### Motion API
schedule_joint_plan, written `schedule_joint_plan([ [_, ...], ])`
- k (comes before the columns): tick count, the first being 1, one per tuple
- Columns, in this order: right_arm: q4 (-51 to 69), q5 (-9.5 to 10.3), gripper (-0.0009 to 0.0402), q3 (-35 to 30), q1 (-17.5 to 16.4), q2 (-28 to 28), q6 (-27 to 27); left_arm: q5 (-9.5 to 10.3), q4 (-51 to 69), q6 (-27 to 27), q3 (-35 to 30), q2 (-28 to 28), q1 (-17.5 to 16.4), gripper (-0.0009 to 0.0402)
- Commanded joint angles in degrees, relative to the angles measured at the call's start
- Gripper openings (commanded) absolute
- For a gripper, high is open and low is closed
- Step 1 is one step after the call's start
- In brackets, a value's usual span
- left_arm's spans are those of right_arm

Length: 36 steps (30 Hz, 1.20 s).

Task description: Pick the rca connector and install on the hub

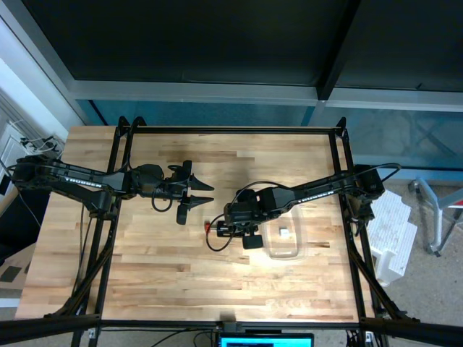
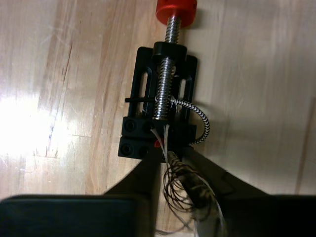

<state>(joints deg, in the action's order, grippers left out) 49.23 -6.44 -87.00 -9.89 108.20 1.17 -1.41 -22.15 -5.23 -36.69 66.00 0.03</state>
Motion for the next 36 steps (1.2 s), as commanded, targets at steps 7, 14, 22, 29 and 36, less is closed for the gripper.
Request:
schedule_joint_plan([
  [7, 1.0, 0.04, 0.0155, -0.1, 0.0, -2.3, 1.1, 0.0, 0.0, 0.0, 0.0, 0.0, 0.0, 0.014],
  [14, 0.7, 0.0, 0.0167, 2.2, 0.0, -6.3, 1.1, 0.0, 0.0, 0.0, 0.0, 0.0, 0.0, 0.014],
  [22, -3.9, -0.02, 0.0162, 10.5, -0.1, -14.3, 2.4, 0.0, 0.0, 0.0, 0.0, 0.0, 0.0, 0.014],
  [29, -5.2, -0.02, 0.0149, 13.6, -0.1, -17.6, 3.1, 0.0, 0.0, 0.0, 0.0, 0.0, 0.0, 0.014],
  [36, -6.2, -0.02, 0.0131, 14.2, 0.3, -19.1, 2.8, 0.0, 0.0, 0.0, 0.0, 0.0, 0.0, 0.014],
])
